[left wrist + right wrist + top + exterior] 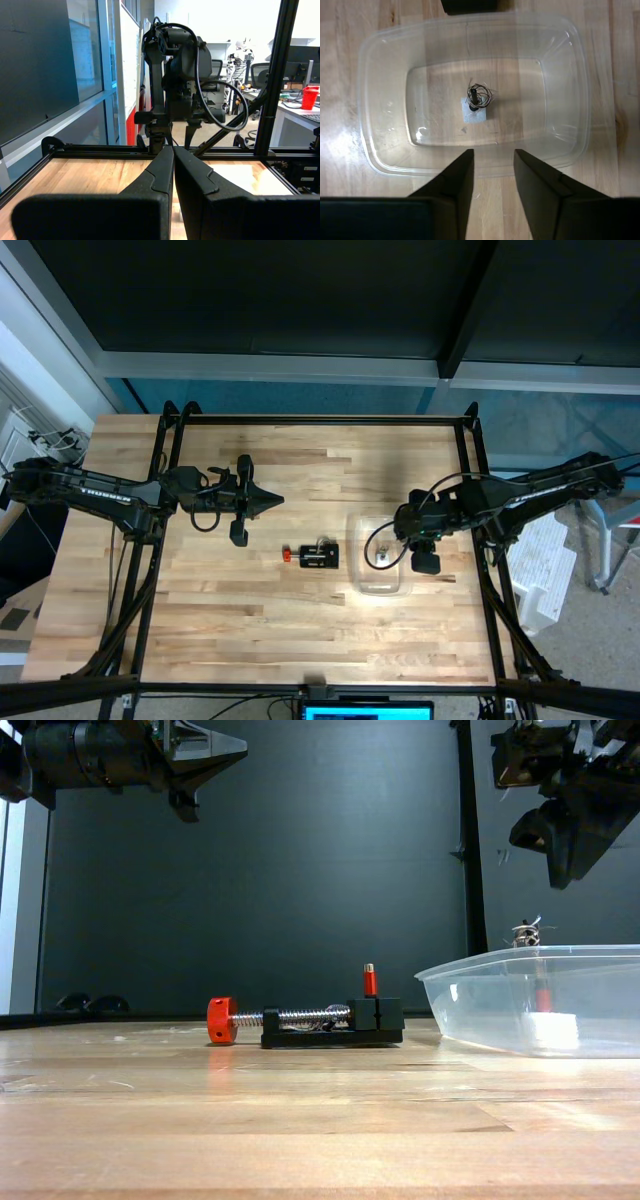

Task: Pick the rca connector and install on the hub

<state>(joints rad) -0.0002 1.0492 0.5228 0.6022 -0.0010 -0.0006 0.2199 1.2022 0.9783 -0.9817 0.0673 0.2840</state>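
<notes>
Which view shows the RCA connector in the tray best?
Right wrist view: the open right gripper hangs over the clear tray, with the RCA connector upright on its white block plainly seen. High view shows a speck; low view, its side through the tray wall; left wrist view, only the shut left gripper, aloft.

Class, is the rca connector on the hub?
No: the rca connector sits in the tray under the right gripper; left gripper hangs left of hub.

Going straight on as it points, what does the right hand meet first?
Right hand, open above the tray, likely meets its floor near the connector. Left hand hangs shut over the table's left.
</notes>
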